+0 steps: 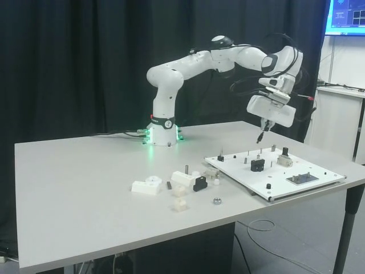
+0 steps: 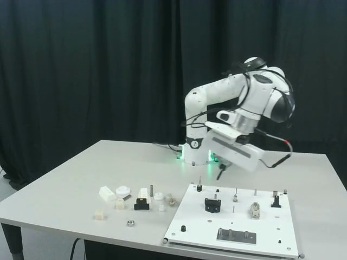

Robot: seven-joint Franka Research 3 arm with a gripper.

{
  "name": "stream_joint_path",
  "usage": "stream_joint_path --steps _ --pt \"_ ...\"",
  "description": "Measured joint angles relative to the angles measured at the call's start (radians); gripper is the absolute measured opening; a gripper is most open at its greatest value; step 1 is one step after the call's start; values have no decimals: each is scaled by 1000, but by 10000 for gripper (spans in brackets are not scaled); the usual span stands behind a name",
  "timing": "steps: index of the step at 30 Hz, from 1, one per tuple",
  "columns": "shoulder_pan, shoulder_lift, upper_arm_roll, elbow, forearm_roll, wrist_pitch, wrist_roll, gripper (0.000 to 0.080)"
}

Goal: Place USB.

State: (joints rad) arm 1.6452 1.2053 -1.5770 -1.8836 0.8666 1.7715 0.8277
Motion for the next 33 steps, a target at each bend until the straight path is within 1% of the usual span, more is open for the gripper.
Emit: stream_joint_path --steps 12,24,29,33 --pt "-75 0 -1 -95 -7 76 -173 25" --pt "-159 0 -1 -194 -6 175 -330 25" --pt "-202 0 1 -234 4 224 -402 25" --pt "-242 0 6 -264 29 264 -465 25"
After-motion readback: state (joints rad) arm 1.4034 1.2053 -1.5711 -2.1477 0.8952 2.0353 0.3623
